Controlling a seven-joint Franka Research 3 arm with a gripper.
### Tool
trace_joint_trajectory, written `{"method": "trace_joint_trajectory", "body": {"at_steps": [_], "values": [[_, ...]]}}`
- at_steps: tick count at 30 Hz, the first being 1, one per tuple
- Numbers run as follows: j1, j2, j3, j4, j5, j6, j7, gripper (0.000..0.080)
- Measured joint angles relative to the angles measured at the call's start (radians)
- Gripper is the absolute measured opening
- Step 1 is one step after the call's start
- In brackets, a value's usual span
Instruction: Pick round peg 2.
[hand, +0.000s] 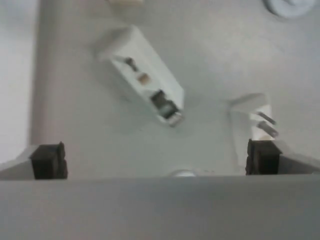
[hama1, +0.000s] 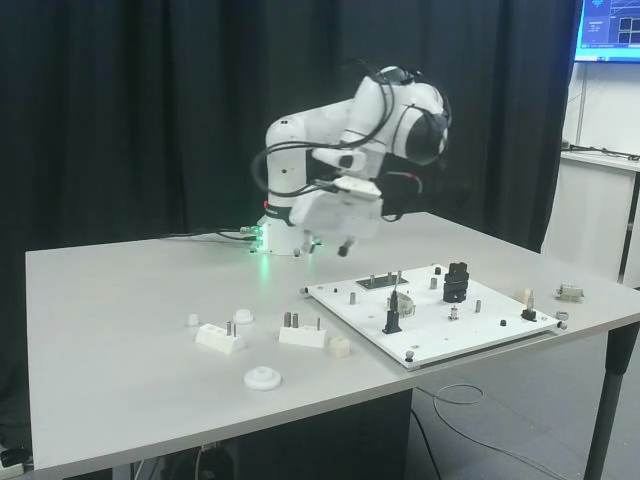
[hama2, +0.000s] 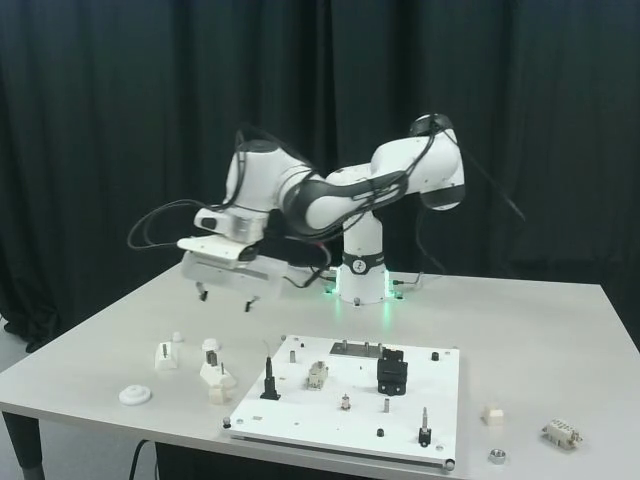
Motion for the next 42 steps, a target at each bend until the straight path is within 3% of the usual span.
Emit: {"method": "trace_joint_trajectory", "body": {"at_steps": [6, 15, 27, 42], "values": [[-0.099, 0.011, 0.024, 0.031, 0.011, 0.000, -0.068, 0.0800], [-0.251, 0.044, 0.061, 0.084, 0.079, -0.003, -0.181, 0.0800], [-0.438, 0.055, 0.142, 0.173, 0.154, -0.005, -0.292, 0.0800], [-0.616, 0.057, 0.241, 0.310, 0.167, -0.028, -0.314, 0.0800]]}}
